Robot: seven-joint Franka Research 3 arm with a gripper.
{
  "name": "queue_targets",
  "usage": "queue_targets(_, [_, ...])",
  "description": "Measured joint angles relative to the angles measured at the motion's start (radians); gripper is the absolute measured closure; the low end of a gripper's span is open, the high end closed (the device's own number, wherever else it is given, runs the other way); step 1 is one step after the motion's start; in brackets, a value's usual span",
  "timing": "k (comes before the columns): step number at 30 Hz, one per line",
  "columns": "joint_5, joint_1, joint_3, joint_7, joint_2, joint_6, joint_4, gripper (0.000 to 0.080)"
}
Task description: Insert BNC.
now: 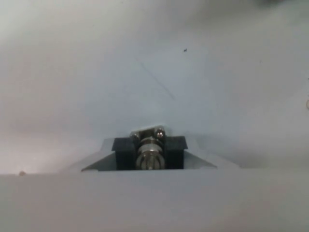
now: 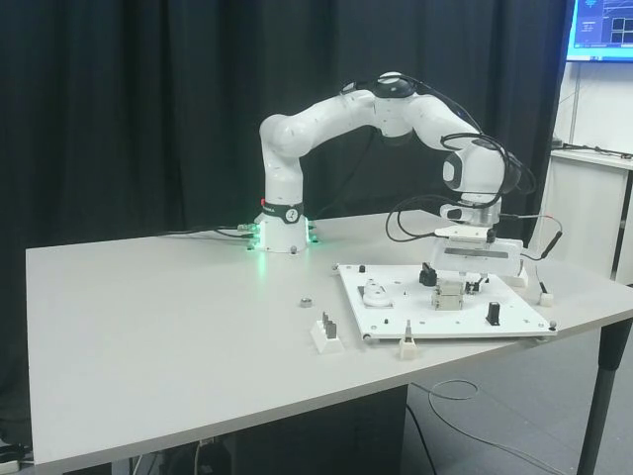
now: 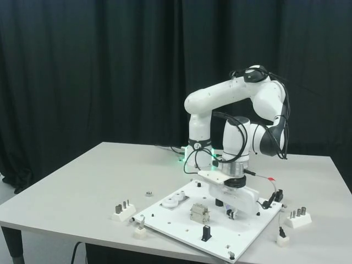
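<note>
In the wrist view a metal BNC connector [image 1: 150, 153] sits between two black fingers [image 1: 123, 153], with a small screwed metal plate [image 1: 147, 132] right behind it. My gripper [image 1: 150, 157] is shut on the connector. In the room views the gripper [image 2: 465, 278] [image 3: 231, 211] hangs low over the far right part of the white board [image 2: 396, 309] [image 3: 181, 226], pointing down. A thin cable [image 3: 266, 180] trails from the gripper to the right. From the room views the connector itself is hidden by the hand.
On the board stand a grey block [image 2: 448, 297] [image 3: 199, 213], a black post [image 2: 493, 313] [image 3: 207, 234] and a white round part [image 2: 375, 294] [image 3: 175, 201]. White peg holders [image 2: 326, 334] [image 3: 297, 215] and a small ring [image 2: 307, 301] lie on the grey table.
</note>
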Motion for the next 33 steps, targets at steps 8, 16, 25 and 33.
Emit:
queue_targets(8, [0.000, 0.003, 0.001, 0.066, 0.000, 0.006, -0.002, 0.0681])
queue_targets(16, [0.000, 0.003, 0.001, 0.140, 0.000, 0.008, -0.002, 0.0681])
queue_targets(25, [0.000, 0.005, 0.000, 0.215, 0.000, 0.011, -0.005, 0.0681])
queue_targets(33, [0.000, 0.012, 0.000, 0.220, 0.000, 0.020, -0.010, 0.0681])
